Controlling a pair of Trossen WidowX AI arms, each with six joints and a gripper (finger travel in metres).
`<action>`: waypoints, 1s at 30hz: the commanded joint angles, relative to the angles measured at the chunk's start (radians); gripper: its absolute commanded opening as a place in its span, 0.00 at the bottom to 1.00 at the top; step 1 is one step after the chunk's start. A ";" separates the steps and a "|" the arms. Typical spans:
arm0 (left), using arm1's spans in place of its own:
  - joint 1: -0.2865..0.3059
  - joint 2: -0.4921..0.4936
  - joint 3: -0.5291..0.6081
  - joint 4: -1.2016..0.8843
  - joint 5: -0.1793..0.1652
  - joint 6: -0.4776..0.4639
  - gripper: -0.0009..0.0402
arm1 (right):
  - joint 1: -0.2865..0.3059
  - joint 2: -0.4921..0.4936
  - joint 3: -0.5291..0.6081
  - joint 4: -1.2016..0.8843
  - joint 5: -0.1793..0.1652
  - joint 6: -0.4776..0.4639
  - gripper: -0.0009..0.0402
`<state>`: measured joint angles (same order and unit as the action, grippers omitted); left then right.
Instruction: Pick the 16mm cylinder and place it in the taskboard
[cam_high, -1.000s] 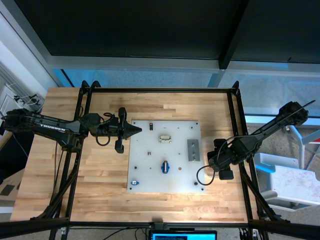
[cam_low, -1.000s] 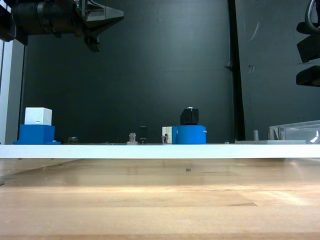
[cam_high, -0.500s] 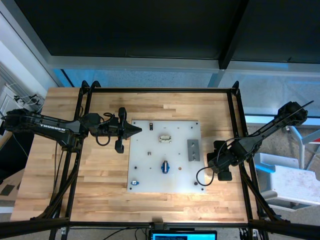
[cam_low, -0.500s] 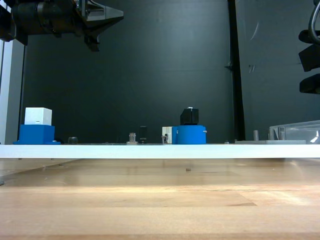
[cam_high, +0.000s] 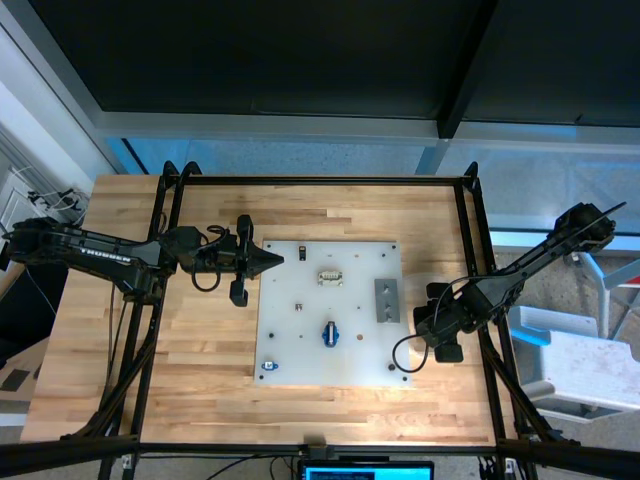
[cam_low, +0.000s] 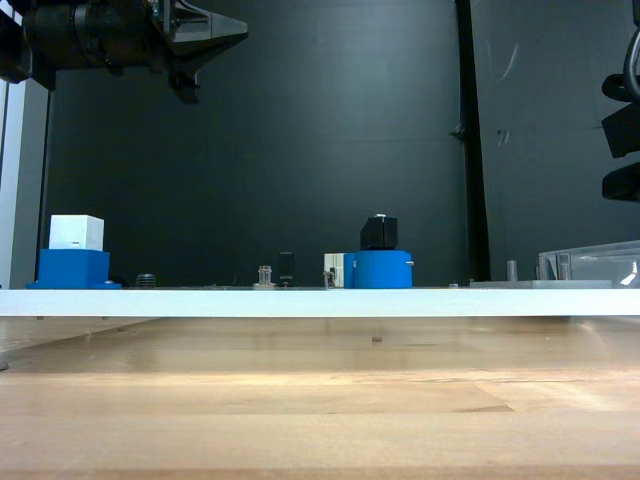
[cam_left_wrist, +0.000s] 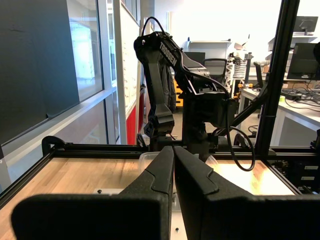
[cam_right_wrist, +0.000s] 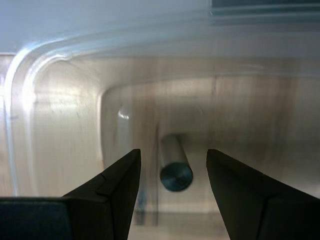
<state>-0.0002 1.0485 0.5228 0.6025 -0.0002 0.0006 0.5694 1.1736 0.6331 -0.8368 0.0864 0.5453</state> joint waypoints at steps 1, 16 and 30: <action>0.000 0.000 0.000 0.000 0.000 0.000 0.02 | 0.000 0.000 -0.003 0.002 0.001 0.001 0.45; 0.000 0.000 0.000 0.000 0.000 0.000 0.02 | 0.000 0.000 -0.004 0.002 0.000 0.001 0.31; 0.000 0.000 0.000 0.000 0.000 0.000 0.02 | 0.000 0.000 -0.005 0.002 0.000 0.001 0.17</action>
